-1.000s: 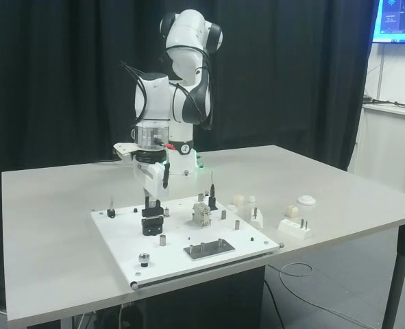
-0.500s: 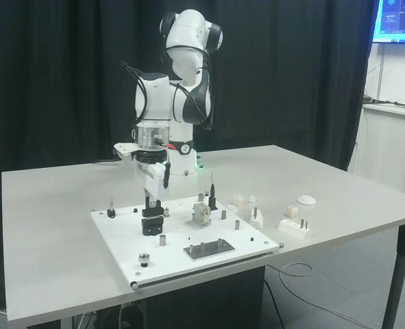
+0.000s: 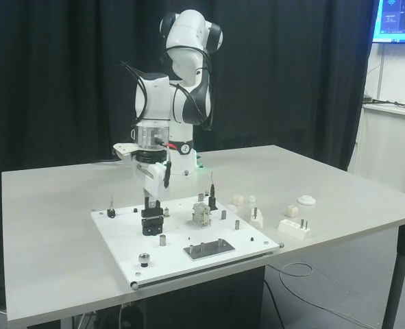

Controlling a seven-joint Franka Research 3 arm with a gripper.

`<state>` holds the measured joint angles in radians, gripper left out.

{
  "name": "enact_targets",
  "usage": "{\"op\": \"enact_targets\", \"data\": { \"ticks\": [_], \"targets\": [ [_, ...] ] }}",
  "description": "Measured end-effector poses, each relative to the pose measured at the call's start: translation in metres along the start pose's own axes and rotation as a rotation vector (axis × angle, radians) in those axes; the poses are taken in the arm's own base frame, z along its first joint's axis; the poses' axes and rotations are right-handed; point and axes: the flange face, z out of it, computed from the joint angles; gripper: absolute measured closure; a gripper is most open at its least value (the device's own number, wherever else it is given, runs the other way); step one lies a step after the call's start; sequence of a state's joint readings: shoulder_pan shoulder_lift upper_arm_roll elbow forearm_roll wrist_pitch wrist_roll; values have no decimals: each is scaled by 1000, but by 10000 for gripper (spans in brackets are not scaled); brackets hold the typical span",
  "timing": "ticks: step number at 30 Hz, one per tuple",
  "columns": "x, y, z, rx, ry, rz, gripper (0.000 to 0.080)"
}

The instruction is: Insert D-SUB.

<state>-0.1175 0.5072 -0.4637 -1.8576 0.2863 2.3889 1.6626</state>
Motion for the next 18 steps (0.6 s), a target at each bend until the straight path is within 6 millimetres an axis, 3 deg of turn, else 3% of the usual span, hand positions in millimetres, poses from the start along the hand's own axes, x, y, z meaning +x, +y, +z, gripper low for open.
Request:
{"op": "enact_targets", "data": {
  "ticks": [18],
  "targets": [
    [0,0,0,4,-4,1,654]
  ]
}}
